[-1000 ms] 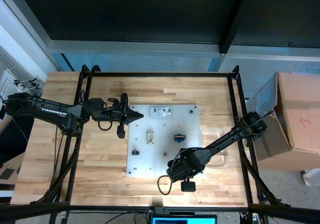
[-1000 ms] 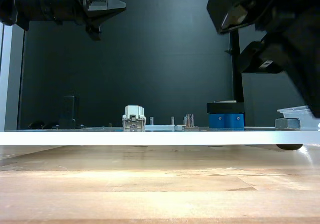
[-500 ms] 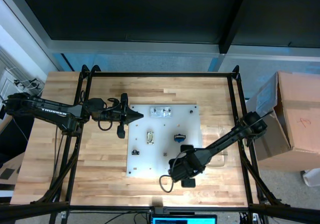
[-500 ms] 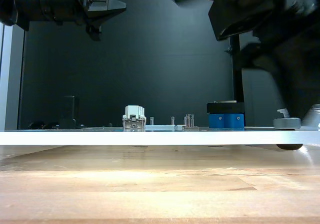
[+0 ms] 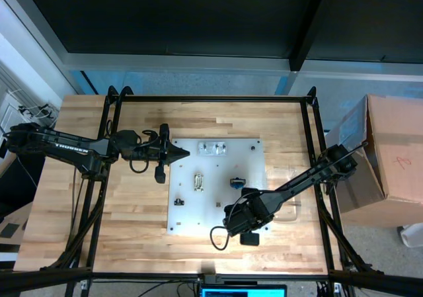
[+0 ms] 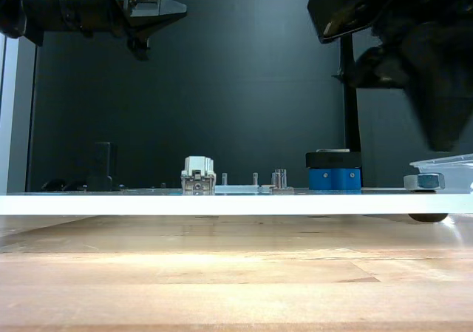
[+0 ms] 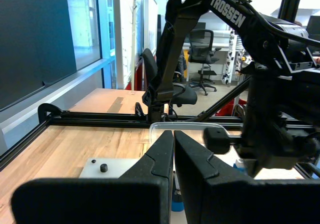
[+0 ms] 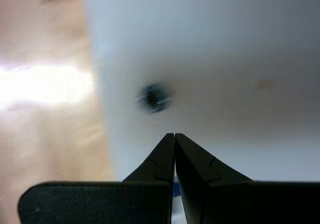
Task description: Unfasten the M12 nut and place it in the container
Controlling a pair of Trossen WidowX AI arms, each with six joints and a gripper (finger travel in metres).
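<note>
The right pincer point(image 8: 174, 134) is shown with its fingers pressed together and nothing between them. In the high view it is held over the near right edge of the flat white task board point(image 5: 198, 214), at lower centre. The small silver hexagonal M12 nut point(image 6: 423, 182) is seen at the lower right of the low view, low on its stud, in front of the clear plastic container point(image 6: 449, 162). The left pincer point(image 7: 174, 134), likewise closed and empty, is held high at upper left. Unfastening is judged unfinished; lifting and placing are not yet done.
</note>
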